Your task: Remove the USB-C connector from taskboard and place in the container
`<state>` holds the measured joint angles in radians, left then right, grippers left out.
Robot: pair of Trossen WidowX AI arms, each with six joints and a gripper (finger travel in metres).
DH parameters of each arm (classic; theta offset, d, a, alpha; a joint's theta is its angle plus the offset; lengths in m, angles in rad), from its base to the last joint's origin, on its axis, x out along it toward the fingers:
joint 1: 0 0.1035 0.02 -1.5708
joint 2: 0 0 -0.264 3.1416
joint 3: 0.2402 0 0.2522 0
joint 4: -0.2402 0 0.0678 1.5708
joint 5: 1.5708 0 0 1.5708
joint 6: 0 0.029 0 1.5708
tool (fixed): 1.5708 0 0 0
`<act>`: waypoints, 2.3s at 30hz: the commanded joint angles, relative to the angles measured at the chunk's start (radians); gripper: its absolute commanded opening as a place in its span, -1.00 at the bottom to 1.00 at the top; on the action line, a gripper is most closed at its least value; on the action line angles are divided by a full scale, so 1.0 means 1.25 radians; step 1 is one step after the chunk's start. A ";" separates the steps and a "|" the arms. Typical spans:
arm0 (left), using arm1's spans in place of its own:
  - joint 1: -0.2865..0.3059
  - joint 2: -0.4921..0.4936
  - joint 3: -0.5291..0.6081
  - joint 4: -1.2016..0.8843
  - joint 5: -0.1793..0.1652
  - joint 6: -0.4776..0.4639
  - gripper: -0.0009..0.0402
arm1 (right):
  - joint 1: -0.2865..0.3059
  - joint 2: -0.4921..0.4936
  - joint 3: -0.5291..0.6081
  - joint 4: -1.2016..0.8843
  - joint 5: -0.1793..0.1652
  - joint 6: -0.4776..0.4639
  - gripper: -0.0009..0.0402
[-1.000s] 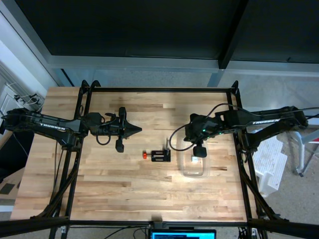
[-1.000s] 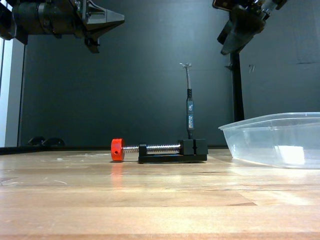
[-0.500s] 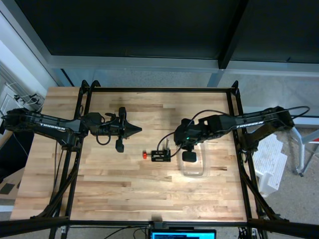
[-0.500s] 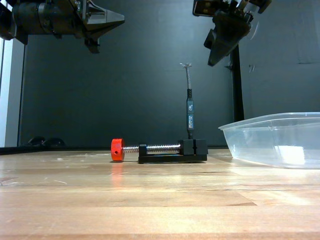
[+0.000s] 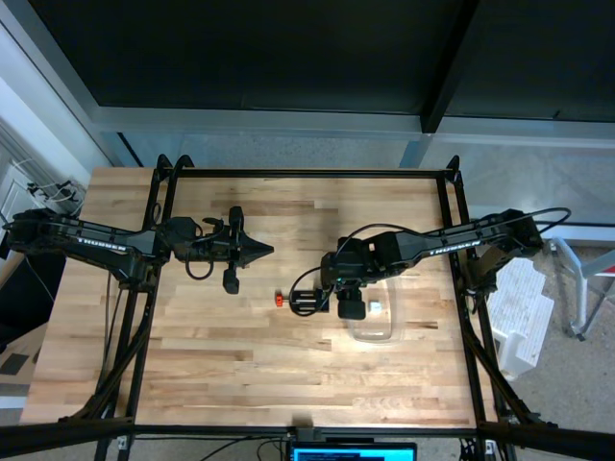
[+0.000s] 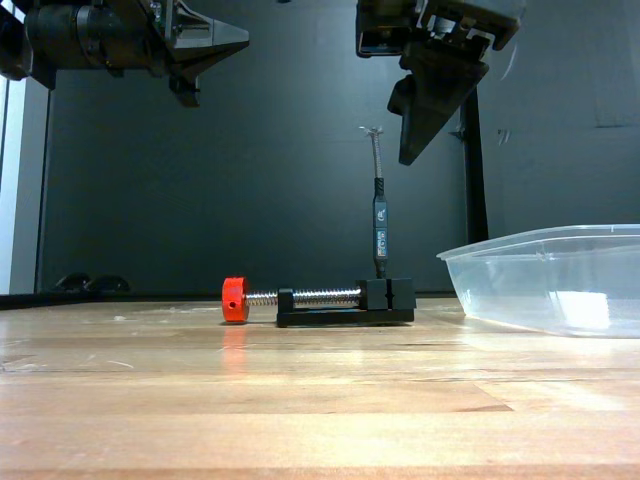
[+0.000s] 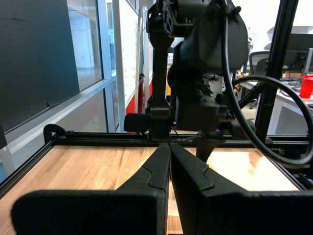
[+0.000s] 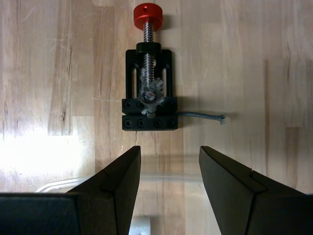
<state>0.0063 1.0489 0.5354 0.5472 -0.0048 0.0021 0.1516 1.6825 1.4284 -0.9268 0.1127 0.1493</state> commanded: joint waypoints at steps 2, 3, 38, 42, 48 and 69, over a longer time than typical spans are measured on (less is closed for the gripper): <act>0.000 0.000 0.000 0.000 0.000 0.000 -0.96 | 0.004 0.023 0.006 0.012 0.000 -0.002 -0.15; 0.000 0.000 0.000 0.000 0.000 0.000 -0.96 | 0.005 0.024 0.007 0.013 0.000 -0.004 -0.15; 0.000 0.000 0.000 0.000 0.000 0.000 -0.96 | 0.010 0.140 0.042 0.059 0.000 -0.019 -0.16; 0.000 0.000 0.000 0.000 0.000 0.000 -0.96 | 0.010 0.140 0.042 0.059 0.000 -0.018 -0.23; 0.000 0.000 0.000 0.000 0.000 0.000 -0.96 | 0.010 0.139 0.042 0.058 0.000 -0.020 -0.48; 0.000 0.000 0.000 0.000 0.000 0.000 -0.96 | 0.009 0.139 0.042 0.059 -0.001 -0.021 -0.96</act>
<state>0.0063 1.0489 0.5358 0.5472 -0.0048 0.0021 0.1631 1.8576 1.4807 -0.8543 0.1116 0.1219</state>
